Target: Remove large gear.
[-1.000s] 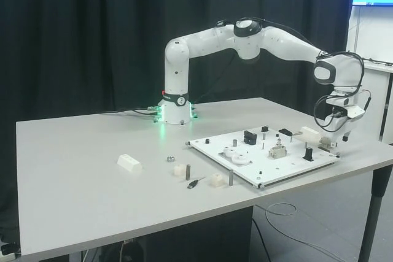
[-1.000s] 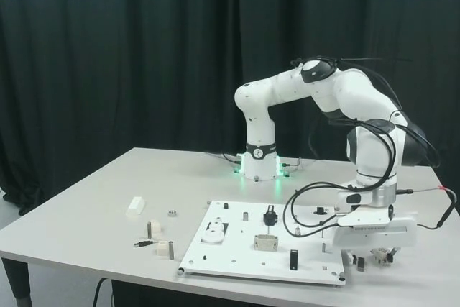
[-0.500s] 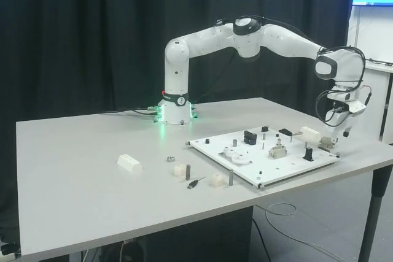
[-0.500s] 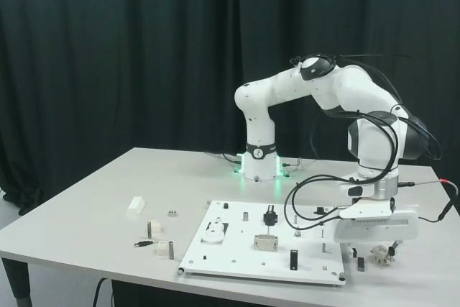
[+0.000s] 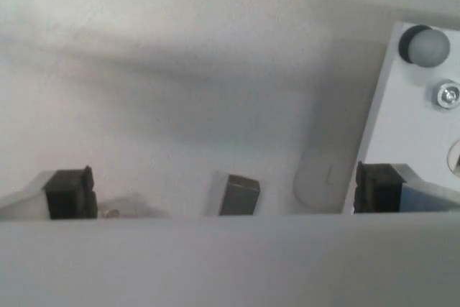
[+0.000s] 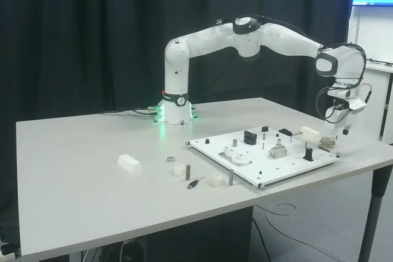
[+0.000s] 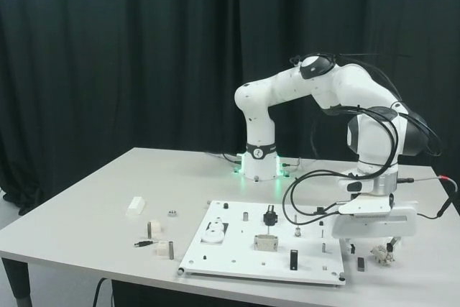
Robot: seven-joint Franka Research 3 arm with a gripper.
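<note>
The large white gear [image 6: 241,158] [image 7: 211,236] lies on the white assembly board [image 6: 288,167] [image 7: 237,260] next to a smaller white gear [image 6: 230,150], near the end of the board farthest from the hand. My gripper [image 6: 337,132] [image 7: 371,241] [image 5: 223,192] hangs above the table just past the board's other end, far from the gears. It is open, its black fingertips [image 5: 69,193] wide apart and holding nothing. On the table below, between them, lies a small grey block [image 5: 238,195]. A small part [image 6: 327,144] [image 7: 381,255] rests beside the board under the hand.
The board carries black brackets [image 6: 249,136], pegs and a metal fixture [image 6: 277,150]. A white block [image 6: 129,162], a nut [image 6: 167,158], two small white blocks [image 6: 216,180] and grey pins [image 6: 188,171] lie on the grey table [image 6: 73,176]. The table edge is close to the hand.
The hand has risen from low beside the board's end to well above the table. The small part stayed on the table.
</note>
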